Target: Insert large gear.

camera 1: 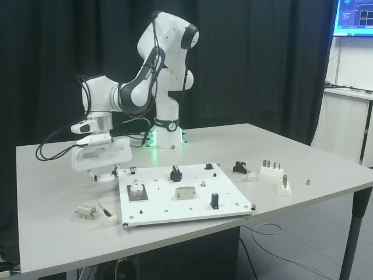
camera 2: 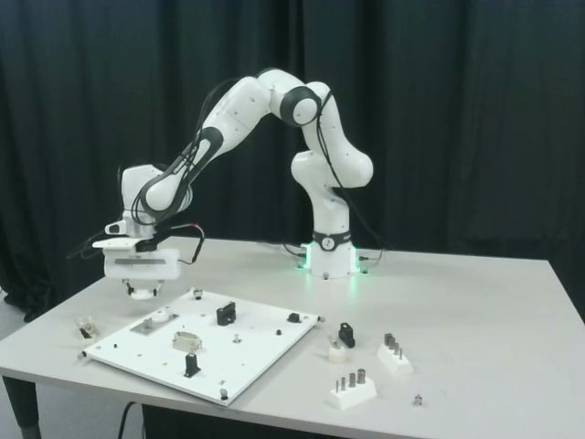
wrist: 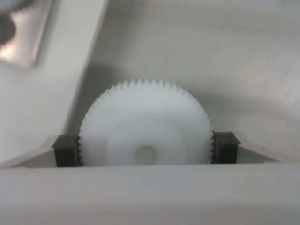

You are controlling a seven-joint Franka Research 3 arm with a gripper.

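The large white gear [wrist: 145, 126] sits toothed edge up between my two black fingertips, and my gripper [wrist: 146, 149] is shut on it. In the room views the gripper [camera 1: 105, 174] hangs low over the table just off the far left corner of the white assembly board [camera 1: 192, 207], with the gear [camera 1: 105, 177] showing as a white disc under the hand. The second room view shows the gripper [camera 2: 140, 290] a little above the table, beside the board [camera 2: 256, 361]. A corner of the board [wrist: 42, 93] with its grey metal plate [wrist: 23, 33] appears beside the gear.
The board carries black fixtures [camera 1: 175, 173], a metal plate with a round part [camera 1: 137, 191] and a connector housing [camera 1: 185, 192]. A loose connector [camera 1: 85, 212] and a small white block [camera 1: 111, 220] lie left of the board. White peg holders [camera 1: 271, 169] stand to its right.
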